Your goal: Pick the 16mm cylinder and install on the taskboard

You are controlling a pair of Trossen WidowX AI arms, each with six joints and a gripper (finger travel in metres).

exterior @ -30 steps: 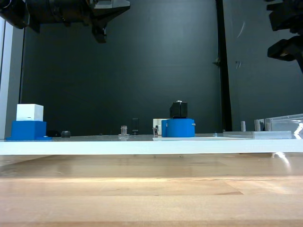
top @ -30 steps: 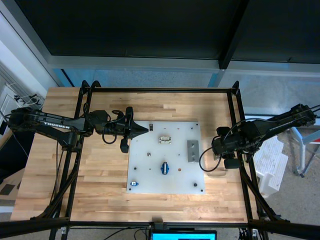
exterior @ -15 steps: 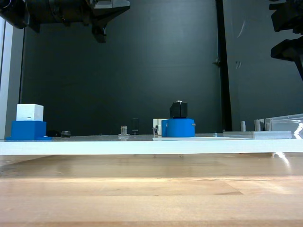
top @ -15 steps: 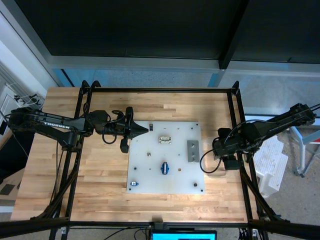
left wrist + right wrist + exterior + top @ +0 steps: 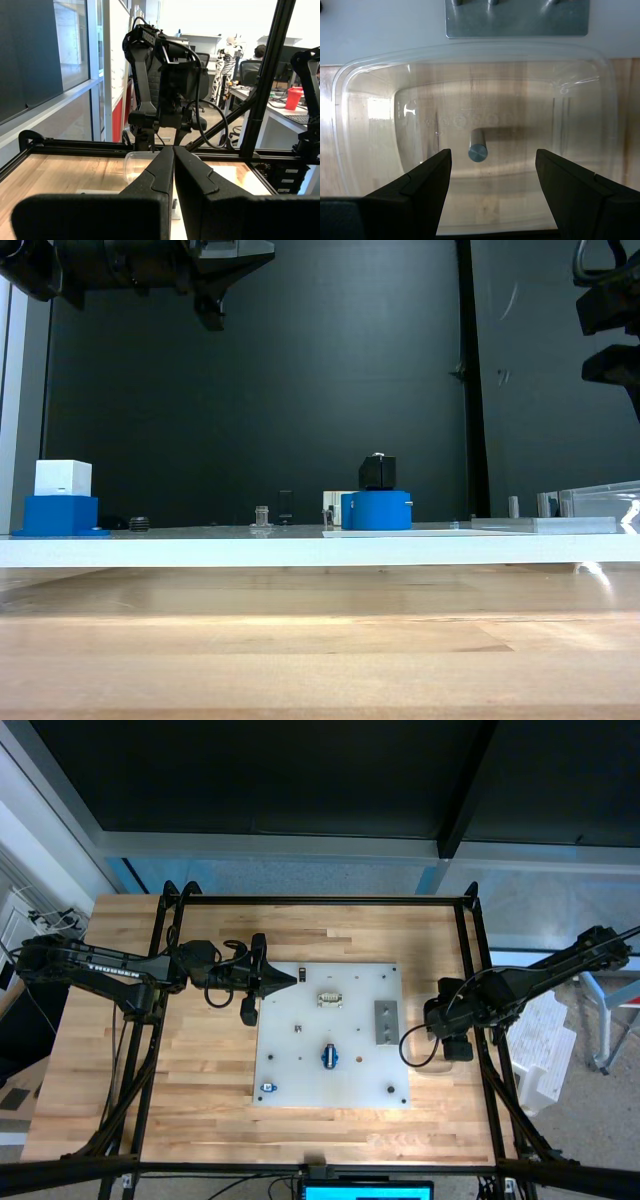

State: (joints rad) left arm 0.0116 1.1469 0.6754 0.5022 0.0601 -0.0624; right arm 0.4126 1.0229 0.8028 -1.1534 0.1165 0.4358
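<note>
white taskboard (image 5: pixel 290 1065); silver-grey 16mm cylinder (image 5: pixel 478 150)

16mm cylinder: short silver-grey round metal peg (image 5: pixel 477 146), lying on its side, flat end face toward the right wrist camera.
Cylinder location: on the floor of the clear plastic tray (image 5: pixel 350 100), just beside the taskboard's right edge. It lies under the right gripper (image 5: pixel 492 152), whose fingers are spread and clear of it.
Taskboard: flat white rectangular board (image 5: pixel 350 1020), lying level.
Taskboard fittings: beige connector (image 5: pixel 329 998) far, grey metal block (image 5: pixel 385 1021) right, blue fitting (image 5: pixel 329 1056) centre.
Left gripper (image 5: pixel 290 977): fingers pressed together, raised over the board's far left corner.
</note>
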